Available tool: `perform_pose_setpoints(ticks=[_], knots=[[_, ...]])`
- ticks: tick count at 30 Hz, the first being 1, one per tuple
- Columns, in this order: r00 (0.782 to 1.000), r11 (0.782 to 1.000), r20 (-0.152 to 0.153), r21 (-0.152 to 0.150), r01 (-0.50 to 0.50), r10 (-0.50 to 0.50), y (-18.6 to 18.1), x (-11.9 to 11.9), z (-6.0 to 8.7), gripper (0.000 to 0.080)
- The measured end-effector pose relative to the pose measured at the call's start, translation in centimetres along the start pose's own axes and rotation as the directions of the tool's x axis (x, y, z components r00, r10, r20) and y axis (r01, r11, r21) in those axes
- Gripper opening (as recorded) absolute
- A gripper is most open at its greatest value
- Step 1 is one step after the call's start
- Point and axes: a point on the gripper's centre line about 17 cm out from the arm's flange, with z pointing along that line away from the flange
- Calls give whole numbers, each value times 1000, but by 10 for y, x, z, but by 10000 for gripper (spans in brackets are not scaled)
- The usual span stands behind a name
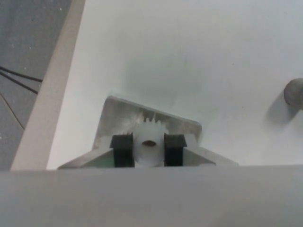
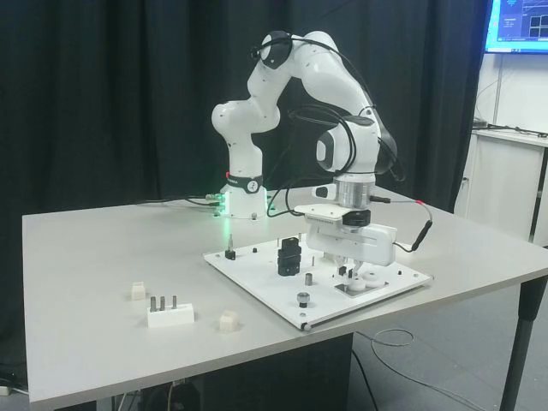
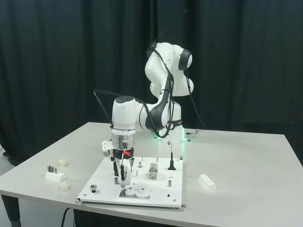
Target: Insert small gear.
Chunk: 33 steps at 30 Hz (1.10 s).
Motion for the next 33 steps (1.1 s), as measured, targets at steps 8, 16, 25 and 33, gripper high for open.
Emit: perform_pose_setpoints(ticks=[8, 16, 25, 33], knots=[[1000, 1000, 0, 0, 0, 0, 0, 0, 0, 131], [999, 999, -6, -10, 32, -32, 1, 0, 0, 131], [998, 998, 1, -19, 67, -67, 1, -1, 1, 131], [998, 998, 16, -21, 62, -62, 1, -1, 2, 131]])
